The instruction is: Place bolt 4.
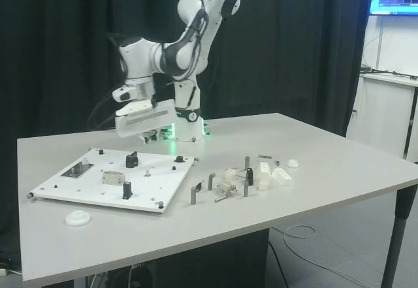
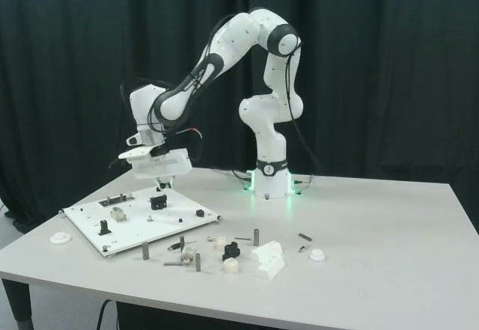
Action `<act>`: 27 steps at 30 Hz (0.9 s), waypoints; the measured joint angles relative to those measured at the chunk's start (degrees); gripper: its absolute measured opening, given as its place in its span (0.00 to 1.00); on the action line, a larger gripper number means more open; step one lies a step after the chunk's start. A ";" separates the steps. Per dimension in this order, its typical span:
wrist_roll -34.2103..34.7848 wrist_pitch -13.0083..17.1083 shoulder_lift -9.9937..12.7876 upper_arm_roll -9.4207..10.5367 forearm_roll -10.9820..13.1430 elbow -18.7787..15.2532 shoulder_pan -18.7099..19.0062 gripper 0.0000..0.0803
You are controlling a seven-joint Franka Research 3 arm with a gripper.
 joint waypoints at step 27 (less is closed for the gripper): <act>43.63 2.20 -11.56 0.43 -18.54 -3.18 23.34 0.28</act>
